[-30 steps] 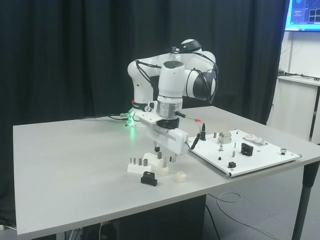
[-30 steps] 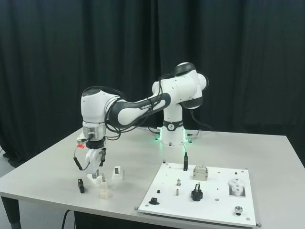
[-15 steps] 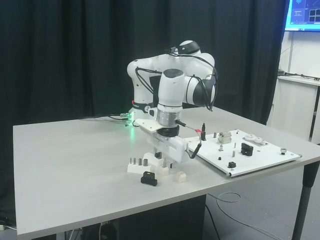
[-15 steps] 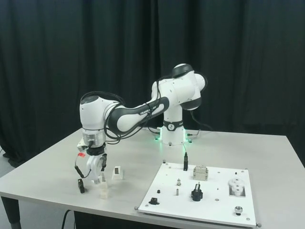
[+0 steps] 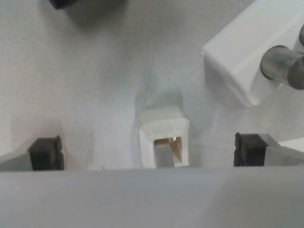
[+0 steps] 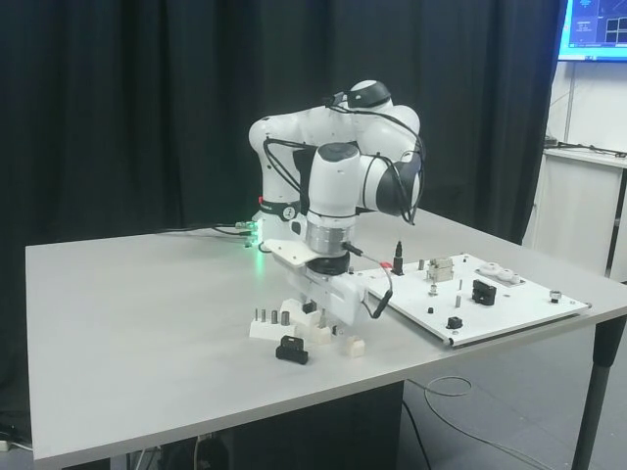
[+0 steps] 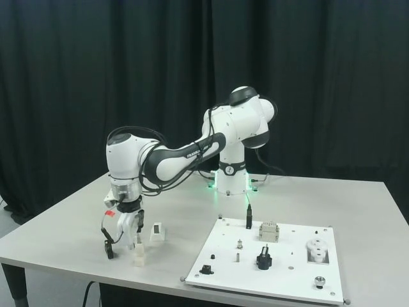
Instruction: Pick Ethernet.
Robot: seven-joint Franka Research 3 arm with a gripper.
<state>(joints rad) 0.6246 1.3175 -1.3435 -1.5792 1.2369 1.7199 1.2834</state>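
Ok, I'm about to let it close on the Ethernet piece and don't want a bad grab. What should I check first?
1. pincer open: ok, both fingertips stand apart.
2. Ethernet holder between the fingertips: ok, roughly centred, gaps on both sides.
3. No contact with the holder yet: ok in the wrist view.
4. Nearby white block with its grey pins outside the closing path: ok, it lies off to one side.
5. Pincer low enough to grip: cannot tell; the room views hide the fingertips.
6. Black part out of the way: ok.
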